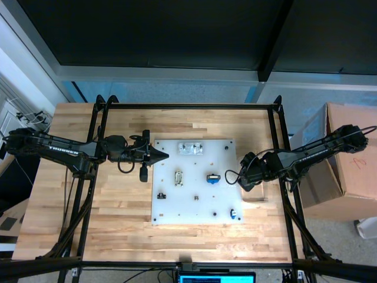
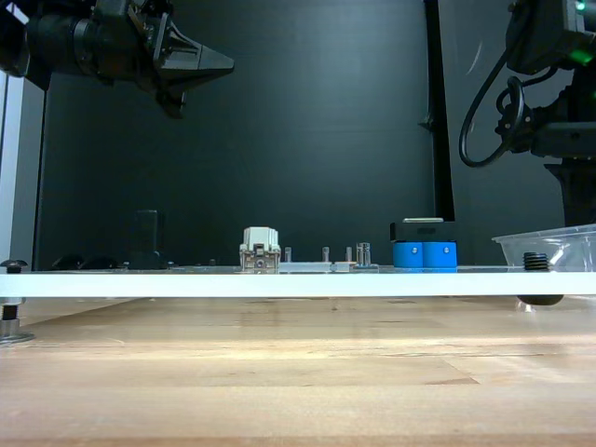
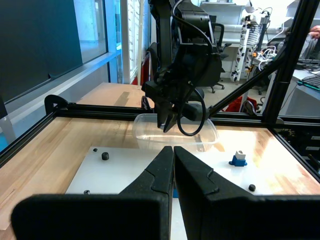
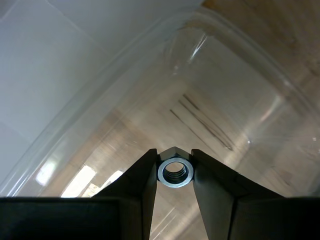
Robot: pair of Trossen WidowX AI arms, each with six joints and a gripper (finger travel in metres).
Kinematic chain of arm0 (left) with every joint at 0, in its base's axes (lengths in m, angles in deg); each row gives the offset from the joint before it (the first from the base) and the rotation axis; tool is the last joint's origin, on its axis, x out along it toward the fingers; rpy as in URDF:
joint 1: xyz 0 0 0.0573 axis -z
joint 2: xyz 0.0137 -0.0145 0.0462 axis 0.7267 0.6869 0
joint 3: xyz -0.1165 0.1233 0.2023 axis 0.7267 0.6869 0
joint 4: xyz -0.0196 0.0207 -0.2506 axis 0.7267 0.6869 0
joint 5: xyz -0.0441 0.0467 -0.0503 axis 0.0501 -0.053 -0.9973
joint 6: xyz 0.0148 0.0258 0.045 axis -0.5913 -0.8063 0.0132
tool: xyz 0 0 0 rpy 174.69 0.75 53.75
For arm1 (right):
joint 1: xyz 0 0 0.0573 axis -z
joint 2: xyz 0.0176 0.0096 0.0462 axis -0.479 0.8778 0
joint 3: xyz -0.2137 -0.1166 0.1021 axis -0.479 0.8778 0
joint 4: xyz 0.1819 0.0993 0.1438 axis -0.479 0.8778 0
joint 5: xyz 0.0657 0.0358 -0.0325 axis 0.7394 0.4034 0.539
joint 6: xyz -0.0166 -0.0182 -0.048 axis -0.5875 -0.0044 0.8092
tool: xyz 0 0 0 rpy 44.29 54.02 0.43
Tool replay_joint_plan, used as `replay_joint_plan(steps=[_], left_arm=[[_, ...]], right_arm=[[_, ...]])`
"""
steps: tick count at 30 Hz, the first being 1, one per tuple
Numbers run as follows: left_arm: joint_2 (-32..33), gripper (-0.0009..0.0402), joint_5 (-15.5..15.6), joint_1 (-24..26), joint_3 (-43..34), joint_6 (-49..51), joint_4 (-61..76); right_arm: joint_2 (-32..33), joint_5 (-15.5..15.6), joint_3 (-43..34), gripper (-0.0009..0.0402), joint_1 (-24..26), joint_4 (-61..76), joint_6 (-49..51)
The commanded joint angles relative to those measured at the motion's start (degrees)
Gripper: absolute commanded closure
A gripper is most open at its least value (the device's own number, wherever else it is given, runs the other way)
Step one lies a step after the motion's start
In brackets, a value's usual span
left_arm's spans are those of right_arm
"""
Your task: Unfasten the M12 nut and place it in the container
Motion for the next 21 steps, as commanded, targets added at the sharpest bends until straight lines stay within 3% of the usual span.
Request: replay_joint_plan(steps=[1,13,21], left_arm=[[0.02,0.0393,0.00,0.00,0.00,0.00,-0.02],[0.02,0.0393,-0.02,0.00,0.00,0.00,-0.02],[0.02,0.0393,0.00,0.00,0.00,0.00,-0.02]], right_arm=[[0.00,-0.24,0.33,0.0290,-0.09,-0.31,0.04],[-0.20,-1.75,-2.32,0.0287,-0.22,1.40,0.85],[-0.22,-3.45,-8.55,0.0253,-0.42,7.21,2.16]])
